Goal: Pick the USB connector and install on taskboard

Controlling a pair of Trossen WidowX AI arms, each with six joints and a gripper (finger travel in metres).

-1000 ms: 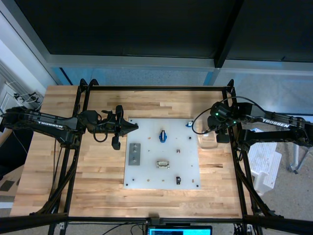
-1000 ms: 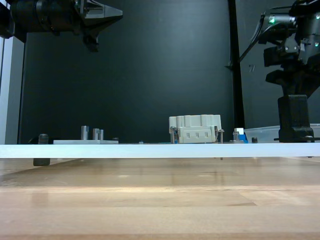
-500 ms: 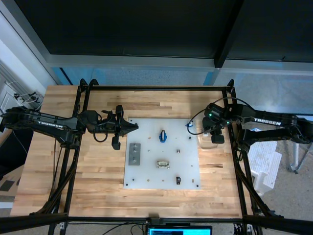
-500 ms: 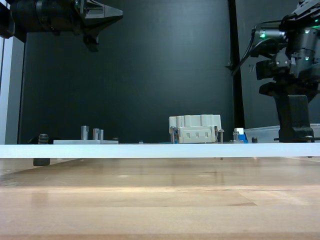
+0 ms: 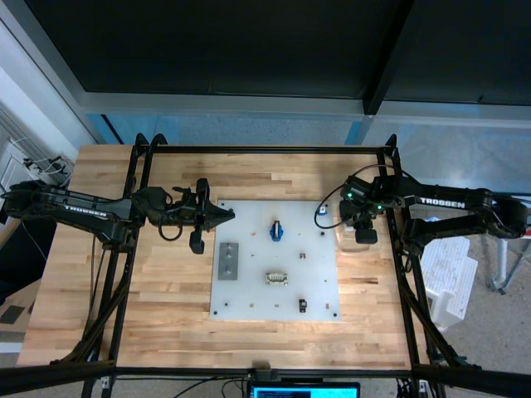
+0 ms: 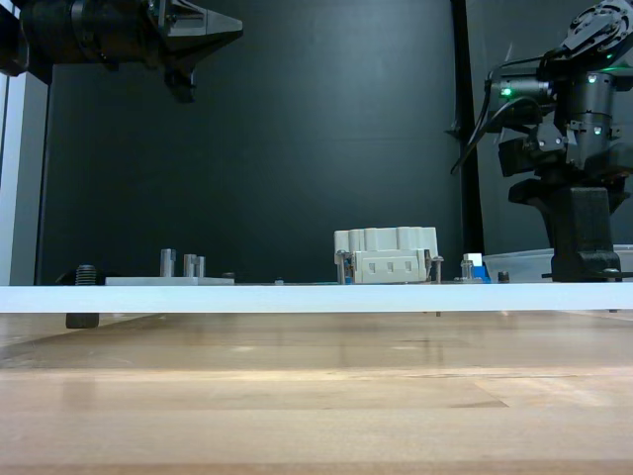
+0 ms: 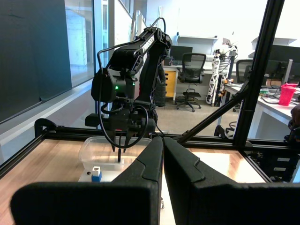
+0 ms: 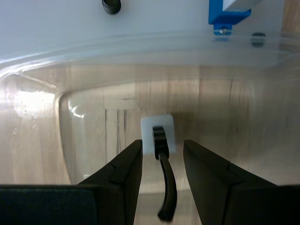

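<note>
The right gripper (image 5: pixel 363 234) hangs over a clear tub (image 5: pixel 352 245) at the right edge of the white board (image 5: pixel 249 282), right of centre in the high view, with its fingers (image 8: pixel 124 161) spread to either side of the USB connector (image 8: pixel 158 132). The connector is a small white block with a black cable (image 8: pixel 167 187) trailing from it, lying on the tub's floor beside the board and not yet lifted. The step in hand appears to be the pick. Done well, it calls for a straight drop that keeps the block centred in the gap, then a squeeze on the block's two flat sides rather than on the cable, so the part comes up square instead of twisting. The tub's wall is close and should be kept clear of. The left gripper (image 5: pixel 224 214) is parked high over the board's upper left corner, its tips pressed together and holding nothing. From above, the connector is hidden under the right gripper. The low view shows only the gripper's dark body (image 6: pixel 584 262) at the right edge of the frame, behind the board's rim. How far the fingertips stand above the tub's floor cannot be told, and neither can which face of the block carries the plug. The socket meant to receive it is hard to pick out on the board. A blue part (image 8: pixel 228 11) sits just beyond the tub.
</note>
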